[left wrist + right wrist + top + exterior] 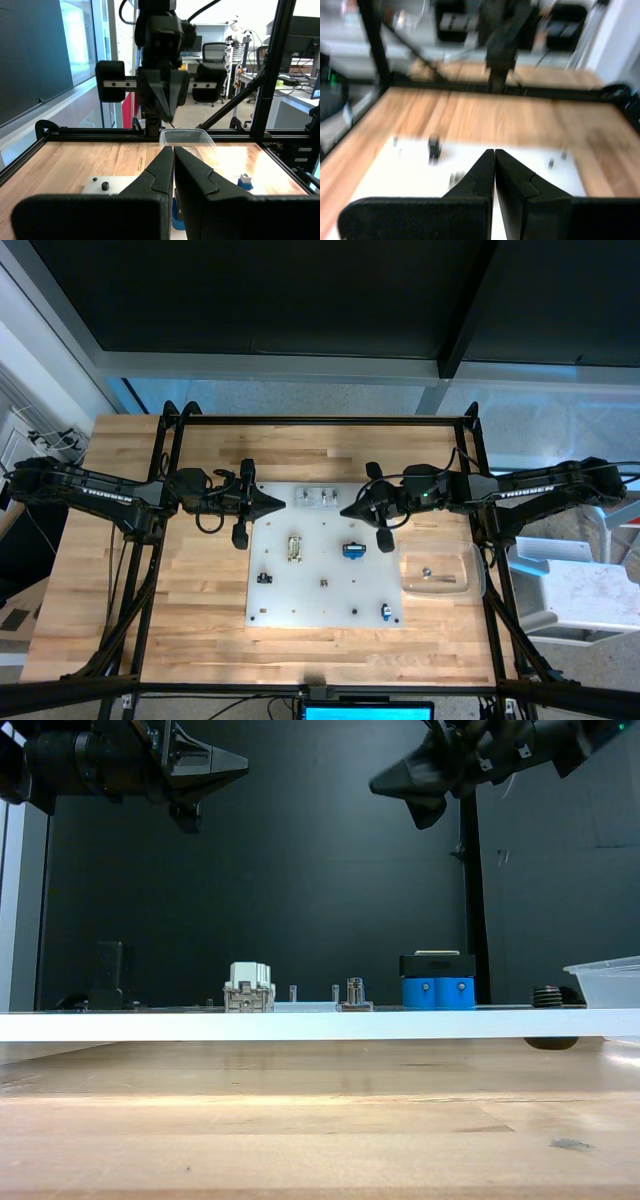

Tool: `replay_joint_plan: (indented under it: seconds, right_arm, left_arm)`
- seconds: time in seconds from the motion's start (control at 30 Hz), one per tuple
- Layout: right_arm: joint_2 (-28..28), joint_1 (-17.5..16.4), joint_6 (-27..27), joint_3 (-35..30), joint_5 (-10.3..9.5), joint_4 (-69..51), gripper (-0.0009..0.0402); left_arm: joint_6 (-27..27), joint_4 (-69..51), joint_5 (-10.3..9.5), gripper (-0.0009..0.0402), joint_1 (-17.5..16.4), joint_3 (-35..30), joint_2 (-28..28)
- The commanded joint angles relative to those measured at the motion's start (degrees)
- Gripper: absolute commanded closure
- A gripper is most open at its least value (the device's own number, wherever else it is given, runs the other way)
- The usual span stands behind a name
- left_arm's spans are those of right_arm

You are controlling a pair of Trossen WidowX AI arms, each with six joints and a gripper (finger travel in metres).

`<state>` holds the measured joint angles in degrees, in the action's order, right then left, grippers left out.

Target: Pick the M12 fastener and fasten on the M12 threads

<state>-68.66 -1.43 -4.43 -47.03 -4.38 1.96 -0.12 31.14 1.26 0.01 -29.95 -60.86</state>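
Both arms hang high over the board [300, 595], left gripper [283, 502] and right gripper [343, 512] pinched closed. The nut [427, 571] lies in the clear tray [476, 580], 3 o'clock off the bare stud [357, 609]. It looks light, hard and slick (likely to skate), so it wants a pinch across its flats

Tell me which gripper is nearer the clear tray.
The right gripper, shut above the board's far right part, on the tray's side. The left gripper, also shut, hangs above the board's far left.
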Motion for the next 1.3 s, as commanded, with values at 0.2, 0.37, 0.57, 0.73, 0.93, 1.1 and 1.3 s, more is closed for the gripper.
replay_joint_plan:
  seconds: [0.2,0.37,0.57,0.73,0.93,1.1,1.3]
  right_arm:
    - [-0.11,-3.56,-7.37,-6.60,-0.11,-22.14,0.0393]
    - [-0.20,-6.03,-8.55,-9.31,0.44,-32.20,0.0393]
    - [-0.20,-8.61,-9.09,-11.37,2.19,-41.88,0.0393]
    - [-0.20,-10.86,-9.53,-12.52,2.93,-49.07,0.0393]
    - [-0.22,-14.27,-9.35,-13.25,3.50,-57.37,0.0393]
    - [-0.74,-16.87,-9.38,-13.22,3.48,-64.11,0.0393]
    - [-2.84,-20.02,-9.79,-12.76,3.30,-70.03,0.0393]
  left_arm:
    - [0.02,0.02,0.00,0.0393,-0.02,0.00,0.00]
    - [0.02,0.02,0.00,0.0393,0.00,0.00,0.00]
    - [0.02,0.02,0.00,0.0393,0.00,0.00,0.00]
    - [0.02,0.02,0.00,0.0393,0.00,0.00,0.00]
    - [0.02,0.02,0.00,0.0393,0.00,0.00,0.00]
    - [0.02,0.02,0.00,0.0393,0.00,0.00,0.00]
    - [0.02,0.02,0.02,0.0393,0.00,0.00,0.00]
